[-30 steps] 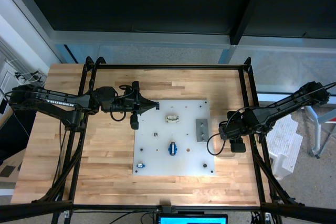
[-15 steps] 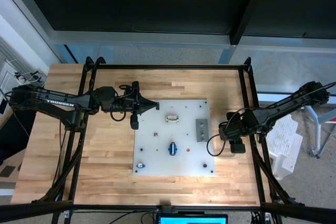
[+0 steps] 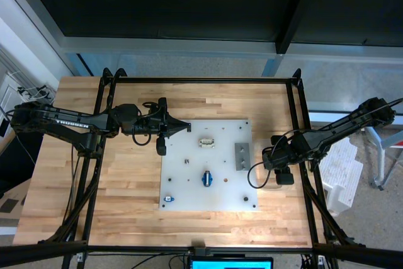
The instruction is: Pick the 16mm cylinder and install on the taskboard
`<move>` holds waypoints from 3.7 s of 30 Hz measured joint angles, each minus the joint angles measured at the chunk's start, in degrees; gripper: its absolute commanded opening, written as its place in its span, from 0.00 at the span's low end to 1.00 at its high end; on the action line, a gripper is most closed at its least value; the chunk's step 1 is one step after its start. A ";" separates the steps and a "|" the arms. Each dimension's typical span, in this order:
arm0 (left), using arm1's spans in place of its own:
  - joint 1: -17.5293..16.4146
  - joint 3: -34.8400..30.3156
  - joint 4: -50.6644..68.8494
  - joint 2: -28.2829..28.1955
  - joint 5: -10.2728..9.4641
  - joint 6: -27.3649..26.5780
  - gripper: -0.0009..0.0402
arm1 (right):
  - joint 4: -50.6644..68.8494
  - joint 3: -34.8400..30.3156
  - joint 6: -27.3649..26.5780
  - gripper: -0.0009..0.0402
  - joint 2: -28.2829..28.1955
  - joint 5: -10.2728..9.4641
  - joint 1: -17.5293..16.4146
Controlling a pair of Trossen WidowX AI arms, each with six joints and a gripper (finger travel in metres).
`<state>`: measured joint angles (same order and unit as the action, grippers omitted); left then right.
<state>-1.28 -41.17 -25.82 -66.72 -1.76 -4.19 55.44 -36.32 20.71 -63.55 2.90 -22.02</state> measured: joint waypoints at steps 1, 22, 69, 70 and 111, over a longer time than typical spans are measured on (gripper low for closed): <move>0.00 0.00 0.00 0.00 0.00 0.00 0.02 | 0.00 0.02 0.00 0.46 0.00 0.04 0.00; 0.00 -0.02 -0.02 0.00 0.00 0.00 0.02 | 0.63 0.22 -0.07 0.43 0.00 0.57 -0.11; 0.00 0.00 0.00 0.00 0.00 -0.02 0.02 | 1.38 0.22 -0.20 0.02 0.00 0.04 -0.13; 0.00 0.00 -0.02 -0.02 -0.02 0.00 0.02 | 1.42 0.22 -0.20 0.02 0.02 0.07 -0.15; 0.00 -0.02 -0.02 0.00 0.00 -0.02 0.02 | 9.01 -8.83 0.00 0.02 0.31 0.09 -0.22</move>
<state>-1.28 -41.19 -25.85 -66.72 -1.76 -4.21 64.45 -45.15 20.71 -63.24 2.98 -22.24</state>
